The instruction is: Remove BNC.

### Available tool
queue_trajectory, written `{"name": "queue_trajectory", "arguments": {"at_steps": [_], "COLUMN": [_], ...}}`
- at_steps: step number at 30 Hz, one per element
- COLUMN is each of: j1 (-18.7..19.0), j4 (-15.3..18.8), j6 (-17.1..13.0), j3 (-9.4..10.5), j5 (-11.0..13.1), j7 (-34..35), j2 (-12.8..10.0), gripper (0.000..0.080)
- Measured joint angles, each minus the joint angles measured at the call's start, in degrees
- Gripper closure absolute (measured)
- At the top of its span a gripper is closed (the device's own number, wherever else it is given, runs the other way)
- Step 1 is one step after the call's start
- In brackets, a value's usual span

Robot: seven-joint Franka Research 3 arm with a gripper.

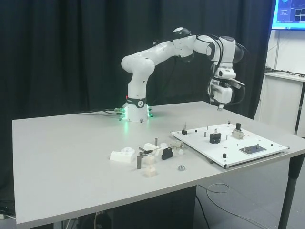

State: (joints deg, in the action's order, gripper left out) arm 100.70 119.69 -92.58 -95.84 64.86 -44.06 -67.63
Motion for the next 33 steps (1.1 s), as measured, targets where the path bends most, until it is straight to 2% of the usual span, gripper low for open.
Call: {"name": "queue_trajectory", "arguments": {"at_steps": [6,12,22,33], "j1": [0.0,0.0,0.3,0.4], "j4": [0.2,0.4,0.6,0.7], "j6": [-0.1,-0.7,-3.9,-4.2], "j3": [0.00,0.01,0.85,1.91], "j5": [0.5,1.7,2.3,4.7], "j7": [16.9,27.9,64.6,99.4], "j2": [0.0,0.0,-0.1,-0.1], "gripper": [0.0003,0.0003,0.0003,0.0003]}}
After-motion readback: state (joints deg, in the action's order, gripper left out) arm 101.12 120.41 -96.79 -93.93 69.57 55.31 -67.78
